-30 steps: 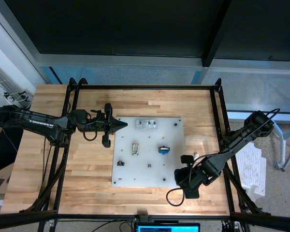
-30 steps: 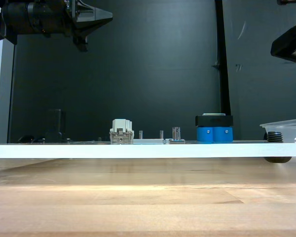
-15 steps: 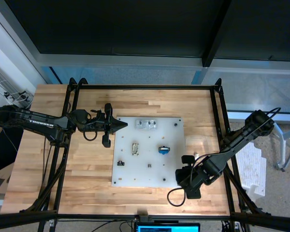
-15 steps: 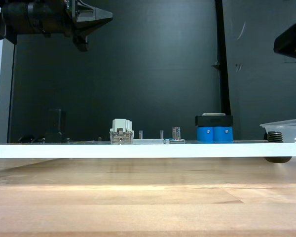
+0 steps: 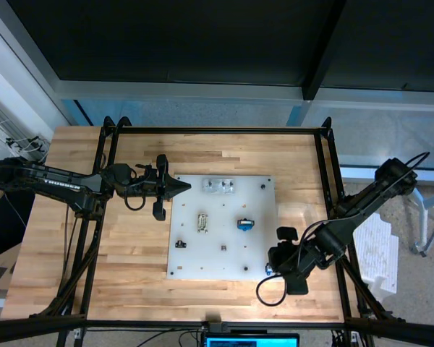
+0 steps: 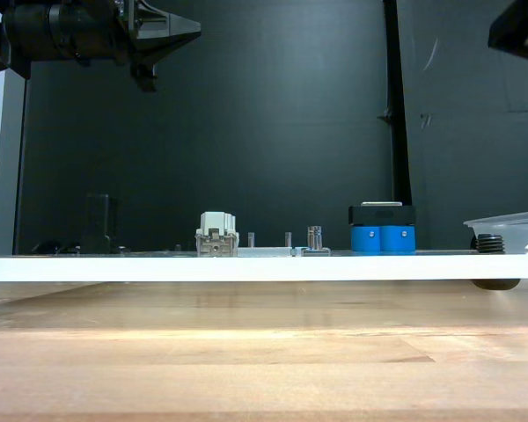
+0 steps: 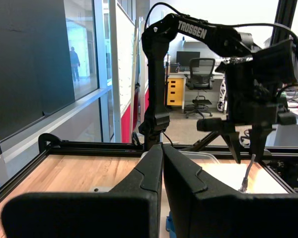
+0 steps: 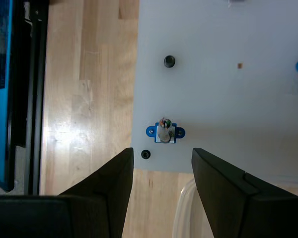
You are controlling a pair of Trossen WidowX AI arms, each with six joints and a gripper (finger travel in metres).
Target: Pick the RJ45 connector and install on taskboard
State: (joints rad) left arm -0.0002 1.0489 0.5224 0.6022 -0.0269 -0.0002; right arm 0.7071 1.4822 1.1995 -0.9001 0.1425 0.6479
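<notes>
The RJ45 connector [image 8: 163, 129] is a tiny silvery plug standing in a small blue fitting [image 8: 164, 133] near a corner of the white taskboard [image 8: 228, 99]. My right gripper [image 8: 162, 151] hovers above it, open, with nothing between its fingers. In the left wrist view the right gripper [image 7: 247, 148] hangs over the plug [image 7: 244, 187] with a thin stem rising from it. From above, the right gripper [image 5: 273, 264] is at the near right corner of the taskboard [image 5: 217, 210]. My left gripper [image 5: 182, 186] is shut and held high by the board's far left corner.
A cream socket [image 5: 202, 222] and a blue block [image 5: 244, 224] sit mid-board, with silver fittings [image 5: 220, 186] at its far edge. A clear plastic tray [image 5: 301, 217] lies to the right of the board. Black frame rails [image 5: 331, 181] border the table.
My right gripper has risen and drawn back toward the near right, away from the board's corner. The left arm has not moved.
</notes>
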